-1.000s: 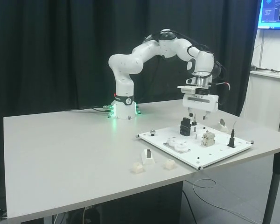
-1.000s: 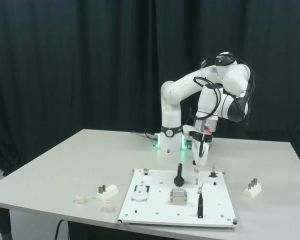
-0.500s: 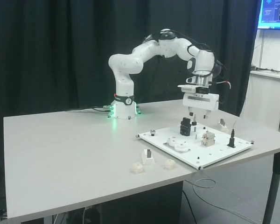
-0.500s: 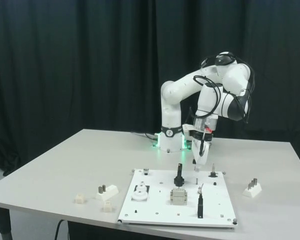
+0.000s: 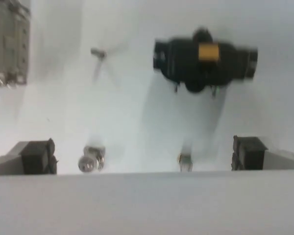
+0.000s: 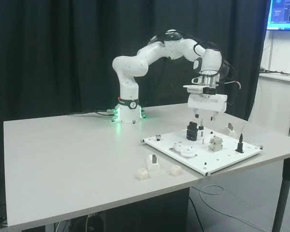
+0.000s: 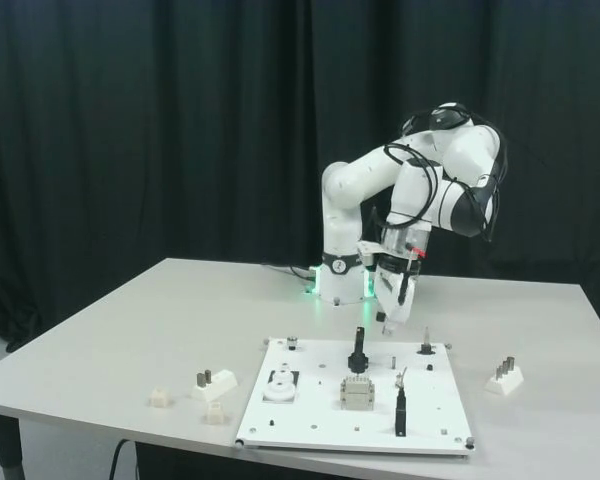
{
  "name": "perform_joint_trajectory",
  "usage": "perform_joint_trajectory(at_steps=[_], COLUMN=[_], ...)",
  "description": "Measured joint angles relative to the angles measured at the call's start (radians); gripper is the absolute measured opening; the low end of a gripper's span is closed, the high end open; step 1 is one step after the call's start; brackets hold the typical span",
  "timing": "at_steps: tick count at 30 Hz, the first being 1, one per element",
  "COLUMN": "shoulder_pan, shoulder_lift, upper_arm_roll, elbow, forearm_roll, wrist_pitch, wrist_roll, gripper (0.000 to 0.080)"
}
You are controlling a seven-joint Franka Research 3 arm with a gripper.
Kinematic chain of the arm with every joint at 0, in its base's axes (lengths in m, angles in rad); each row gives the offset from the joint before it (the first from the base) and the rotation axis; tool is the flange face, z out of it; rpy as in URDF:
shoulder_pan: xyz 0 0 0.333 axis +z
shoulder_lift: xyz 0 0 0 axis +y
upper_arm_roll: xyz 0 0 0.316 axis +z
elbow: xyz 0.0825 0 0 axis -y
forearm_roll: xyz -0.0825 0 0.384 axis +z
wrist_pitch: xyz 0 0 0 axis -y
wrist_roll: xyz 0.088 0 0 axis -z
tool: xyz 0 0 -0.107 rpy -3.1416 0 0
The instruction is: Pick square peg 3.
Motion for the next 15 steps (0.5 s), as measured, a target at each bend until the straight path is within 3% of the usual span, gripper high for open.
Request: perform_joint_trajectory(at_steps=[15], shoulder_pan=[-0.112], shoulder_lift=[0.000], upper_arm_roll=[-0.055], elbow=[0.003], forearm_roll=[-0.023], wrist_pitch=[0.019], wrist_roll=[-0.306], gripper=[0.0800])
